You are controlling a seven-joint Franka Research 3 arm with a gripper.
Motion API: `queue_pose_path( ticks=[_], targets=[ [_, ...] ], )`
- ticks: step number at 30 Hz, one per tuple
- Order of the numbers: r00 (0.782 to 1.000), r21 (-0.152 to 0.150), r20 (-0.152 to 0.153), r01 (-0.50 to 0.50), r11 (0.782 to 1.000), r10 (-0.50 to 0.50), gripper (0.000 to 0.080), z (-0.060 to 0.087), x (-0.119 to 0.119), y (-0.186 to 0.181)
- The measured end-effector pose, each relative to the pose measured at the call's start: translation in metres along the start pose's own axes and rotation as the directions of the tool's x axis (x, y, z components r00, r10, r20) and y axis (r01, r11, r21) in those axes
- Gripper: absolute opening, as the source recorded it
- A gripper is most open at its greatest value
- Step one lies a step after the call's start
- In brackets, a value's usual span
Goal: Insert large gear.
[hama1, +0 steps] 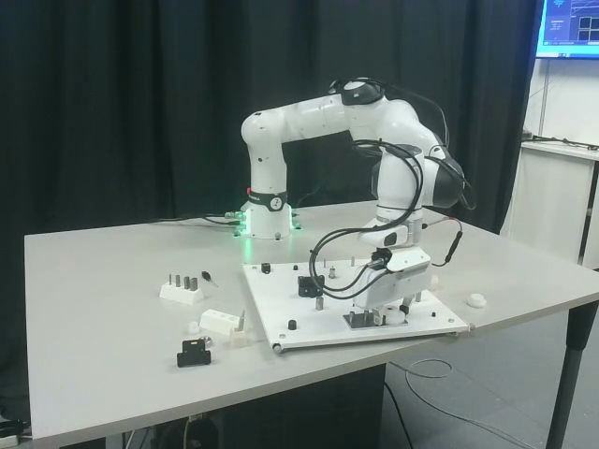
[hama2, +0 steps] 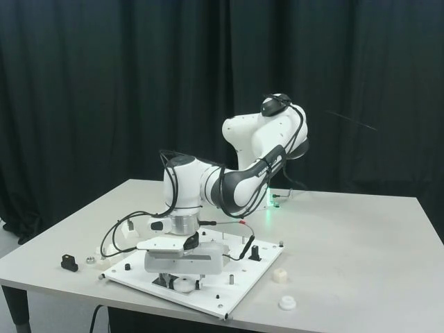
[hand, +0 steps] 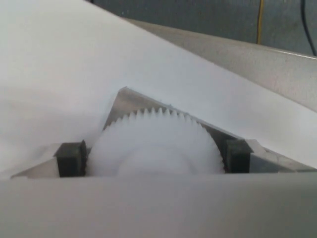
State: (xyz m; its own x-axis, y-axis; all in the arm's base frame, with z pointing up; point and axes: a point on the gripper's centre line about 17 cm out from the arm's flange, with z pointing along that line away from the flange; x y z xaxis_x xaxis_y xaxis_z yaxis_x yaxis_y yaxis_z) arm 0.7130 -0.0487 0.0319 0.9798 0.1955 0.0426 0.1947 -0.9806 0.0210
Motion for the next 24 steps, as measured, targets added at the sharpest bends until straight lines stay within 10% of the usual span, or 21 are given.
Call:
queue_pose_path(
  ticks=[17,18,24],
  targets=[
    [1.000,-0.004,0.014,0.006,1.000,-0.006,0.0597,-0.007,-0.003,-0.001],
    [1.000,-0.005,0.017,0.007,1.000,-0.007,0.0733,-0.009,-0.003,-0.002],
    [0.999,-0.005,0.033,0.001,1.000,-0.001,0.0787,-0.022,-0.005,-0.006]
  ],
)
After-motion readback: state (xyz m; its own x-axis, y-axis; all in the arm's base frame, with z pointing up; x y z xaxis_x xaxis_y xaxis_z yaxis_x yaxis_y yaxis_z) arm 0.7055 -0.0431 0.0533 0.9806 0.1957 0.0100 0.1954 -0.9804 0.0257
